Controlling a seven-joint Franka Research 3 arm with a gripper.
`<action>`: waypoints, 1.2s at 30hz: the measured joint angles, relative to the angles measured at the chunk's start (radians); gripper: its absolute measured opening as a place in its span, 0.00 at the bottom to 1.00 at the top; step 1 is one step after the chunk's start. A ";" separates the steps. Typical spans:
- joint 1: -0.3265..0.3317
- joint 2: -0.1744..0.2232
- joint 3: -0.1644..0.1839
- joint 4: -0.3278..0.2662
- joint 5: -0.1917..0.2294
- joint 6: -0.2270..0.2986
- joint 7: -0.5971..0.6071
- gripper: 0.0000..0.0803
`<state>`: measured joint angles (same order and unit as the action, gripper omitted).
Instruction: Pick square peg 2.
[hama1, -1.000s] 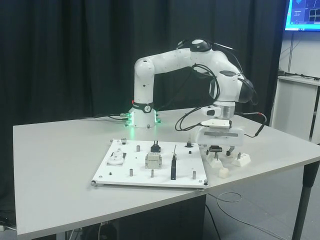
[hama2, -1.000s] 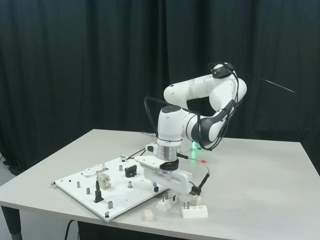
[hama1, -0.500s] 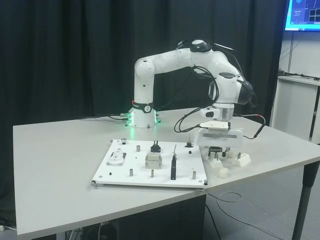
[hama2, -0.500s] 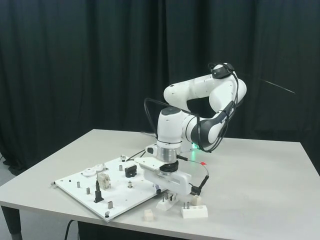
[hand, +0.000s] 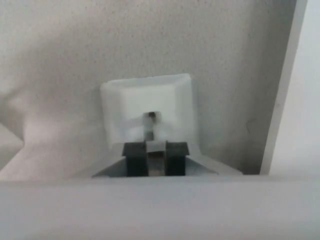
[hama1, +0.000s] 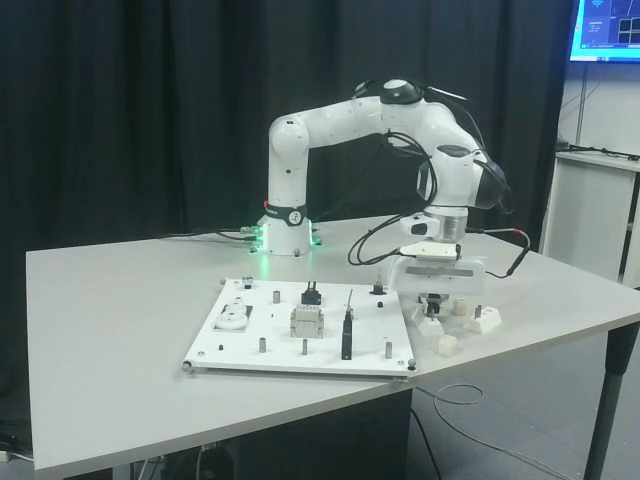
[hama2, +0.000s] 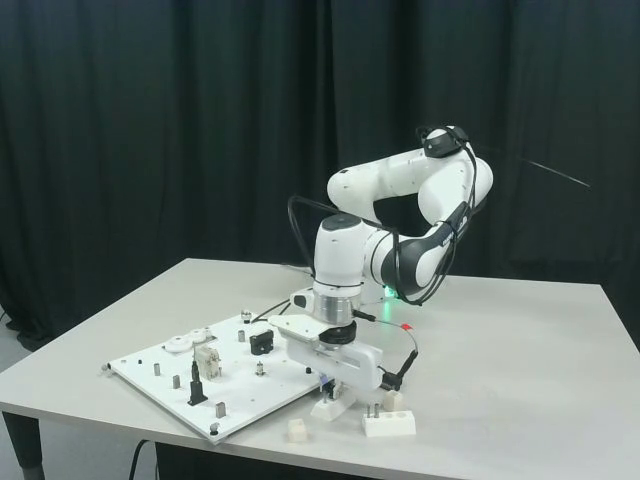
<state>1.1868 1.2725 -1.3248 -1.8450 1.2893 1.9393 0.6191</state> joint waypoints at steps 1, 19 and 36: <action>0.000 0.000 0.000 0.000 0.000 0.000 -0.001 0.17; 0.003 -0.012 -0.023 -0.001 -0.001 -0.013 -0.004 0.10; 0.025 -0.013 -0.106 -0.002 -0.007 -0.091 -0.004 0.09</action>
<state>1.2123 1.2597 -1.4306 -1.8472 1.2824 1.8478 0.6153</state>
